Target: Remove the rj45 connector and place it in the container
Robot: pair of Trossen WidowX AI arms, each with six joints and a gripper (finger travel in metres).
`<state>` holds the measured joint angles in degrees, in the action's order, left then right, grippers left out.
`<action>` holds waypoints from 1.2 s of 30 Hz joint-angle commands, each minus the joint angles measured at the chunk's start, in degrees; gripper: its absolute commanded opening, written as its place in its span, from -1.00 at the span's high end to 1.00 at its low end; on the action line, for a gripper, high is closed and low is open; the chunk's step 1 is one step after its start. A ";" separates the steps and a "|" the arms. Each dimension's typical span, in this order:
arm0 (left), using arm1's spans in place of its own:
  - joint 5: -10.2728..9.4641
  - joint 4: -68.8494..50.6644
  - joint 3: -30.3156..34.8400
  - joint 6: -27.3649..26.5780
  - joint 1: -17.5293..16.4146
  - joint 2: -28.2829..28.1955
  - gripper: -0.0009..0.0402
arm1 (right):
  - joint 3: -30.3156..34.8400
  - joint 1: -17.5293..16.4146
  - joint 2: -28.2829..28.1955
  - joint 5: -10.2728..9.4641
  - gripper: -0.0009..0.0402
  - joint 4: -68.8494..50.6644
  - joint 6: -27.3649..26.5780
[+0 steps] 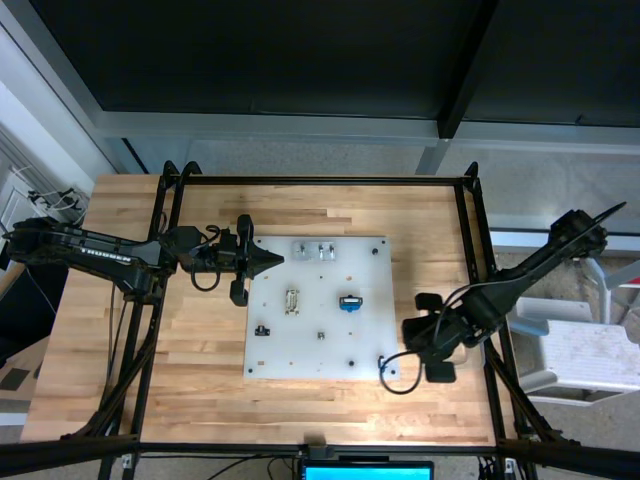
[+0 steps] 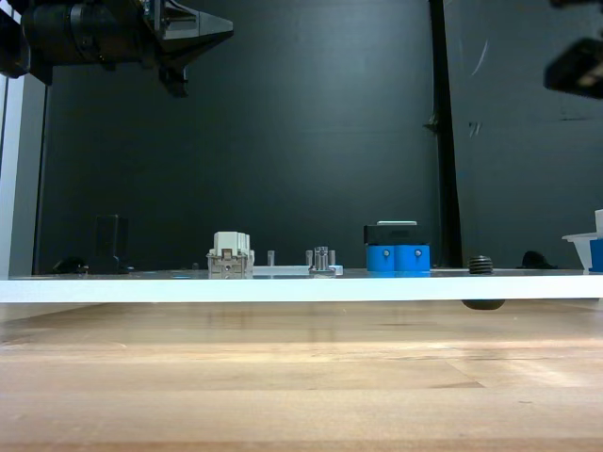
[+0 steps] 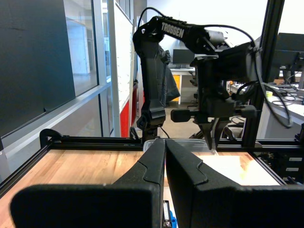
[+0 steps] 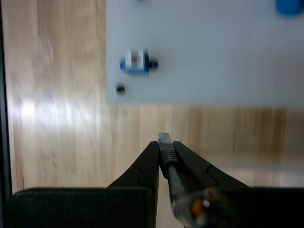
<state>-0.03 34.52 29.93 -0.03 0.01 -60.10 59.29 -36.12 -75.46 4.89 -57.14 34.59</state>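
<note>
Bare table (image 1: 200, 380) flanks the board (image 1: 300, 355), where a blue connector (image 1: 349, 303) stands up.

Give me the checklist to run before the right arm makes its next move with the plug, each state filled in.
1. Right gripper fingers shut on the tiny whitish-clear rj45 connector: ok.
2. Connector free of the white board, over the wooden table: ok.
3. Clear rectangular plastic container lined up under the connector: cannot tell.
4. Left gripper shut, high over the board's left edge, away from the right arm: ok.
5. Black cable behind the connector free of snags: cannot tell.
</note>
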 commanded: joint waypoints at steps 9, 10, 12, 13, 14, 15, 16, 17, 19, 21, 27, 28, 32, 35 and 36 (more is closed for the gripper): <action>0.00 0.00 0.02 0.02 0.00 0.00 0.95 | -10.54 -1.20 11.50 -1.97 0.95 -6.49 1.18; 0.00 0.00 0.02 0.02 -0.02 0.00 0.95 | -10.95 -1.22 11.87 -1.97 0.93 -6.69 1.18; 0.00 0.00 0.02 0.04 0.00 -0.02 0.95 | -11.52 -1.27 12.24 -2.05 0.85 -6.80 1.18; 0.00 0.00 0.02 0.04 0.00 0.00 0.95 | -11.63 -1.29 12.26 -2.01 0.78 -6.95 1.18; 0.00 0.00 0.02 0.02 -0.02 0.00 0.95 | -11.63 -1.27 12.26 -1.97 0.71 -7.04 1.18; 0.00 0.02 0.02 0.02 0.00 0.00 0.95 | -11.63 -1.29 12.26 -1.95 0.63 -7.04 1.14; 0.00 0.00 0.02 0.02 0.00 0.00 0.95 | -11.63 -1.29 12.26 -1.95 0.55 -7.06 1.14; 0.00 0.02 0.02 0.02 -0.02 -0.02 0.95 | -11.63 -1.27 12.26 -1.95 0.47 -7.17 1.18; 0.00 0.00 0.02 0.02 0.00 -0.02 0.95 | -11.63 -1.27 12.24 -1.97 0.32 -7.43 1.16; 0.00 0.00 0.02 0.02 0.00 0.00 0.95 | -11.63 -1.27 12.24 -1.95 0.18 -7.65 1.16; 0.00 0.00 0.02 0.02 -0.02 0.00 0.95 | -11.63 -1.27 12.24 -1.95 -0.10 -8.68 1.18; 0.00 0.00 0.02 0.02 -0.02 0.00 0.95 | -11.63 -1.27 12.24 -1.95 -0.13 -8.70 1.18; 0.00 0.00 0.02 0.02 0.00 0.00 0.95 | -11.63 -1.27 12.24 -1.97 -0.18 -8.87 1.16; 0.00 0.00 0.02 0.02 0.00 0.00 0.95 | -11.56 -1.27 12.24 -1.99 -0.19 -9.40 1.16; 0.00 0.00 0.02 0.02 0.00 0.00 0.95 | -11.47 -1.27 12.24 -1.99 -0.19 -9.73 1.16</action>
<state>-0.03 34.52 29.95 -0.01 0.01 -60.10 47.64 -37.39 -63.16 2.92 -66.52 35.75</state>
